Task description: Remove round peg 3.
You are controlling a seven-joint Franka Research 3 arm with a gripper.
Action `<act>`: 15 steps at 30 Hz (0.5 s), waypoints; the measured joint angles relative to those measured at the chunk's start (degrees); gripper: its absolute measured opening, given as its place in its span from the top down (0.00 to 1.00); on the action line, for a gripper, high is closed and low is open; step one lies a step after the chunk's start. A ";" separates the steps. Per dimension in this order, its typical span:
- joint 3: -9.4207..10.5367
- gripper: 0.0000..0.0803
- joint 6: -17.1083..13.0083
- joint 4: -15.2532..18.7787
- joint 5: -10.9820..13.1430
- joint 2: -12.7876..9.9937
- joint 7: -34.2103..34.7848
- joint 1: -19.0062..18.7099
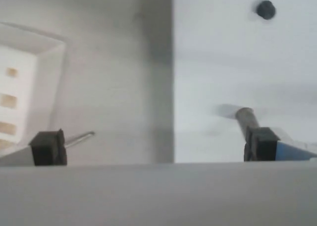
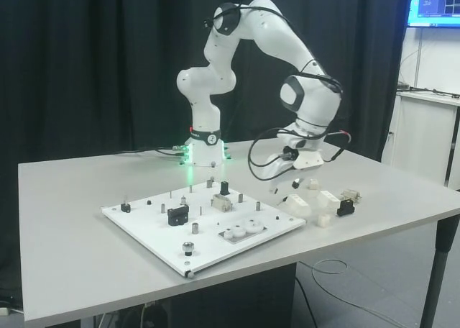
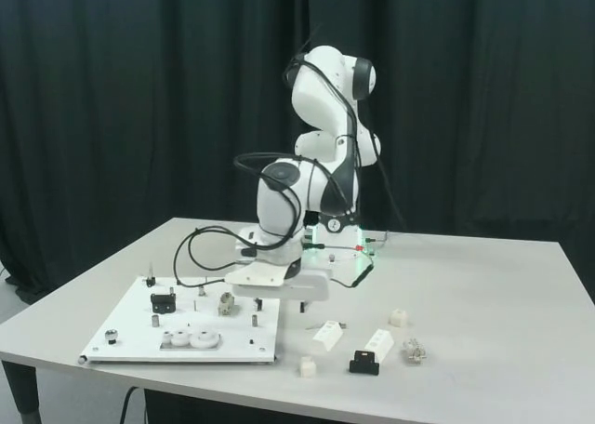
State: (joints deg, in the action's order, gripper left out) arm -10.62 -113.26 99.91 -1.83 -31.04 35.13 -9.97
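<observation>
We see the tool (image 1: pixel 154 146) of the white robot arm (image 2: pixel 248 33) hanging low over the near edge of the flat white assembly board (image 2: pixel 144 231), its two black fingertips (image 1: pixel 48 147) spread wide apart with nothing between them. A short grey round peg (image 1: pixel 245 118) stands on the board just beside one fingertip; we cannot tell whether it is peg 3. White connector blocks (image 2: pixel 325 204) lie on the grey tabletop (image 2: pixel 65 198) beside the board.

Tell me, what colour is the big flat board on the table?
White. The board shows best in the first room view.
</observation>
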 joint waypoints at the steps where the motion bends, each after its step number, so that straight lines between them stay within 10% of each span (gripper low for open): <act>1: 0.00 0.00 -0.64 0.61 0.00 0.21 -0.40 0.28; 15: -0.36 0.00 -7.72 6.58 0.00 2.67 -4.29 3.17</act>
State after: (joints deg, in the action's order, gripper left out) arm -10.98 -120.98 106.50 -1.83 -28.37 30.84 -6.80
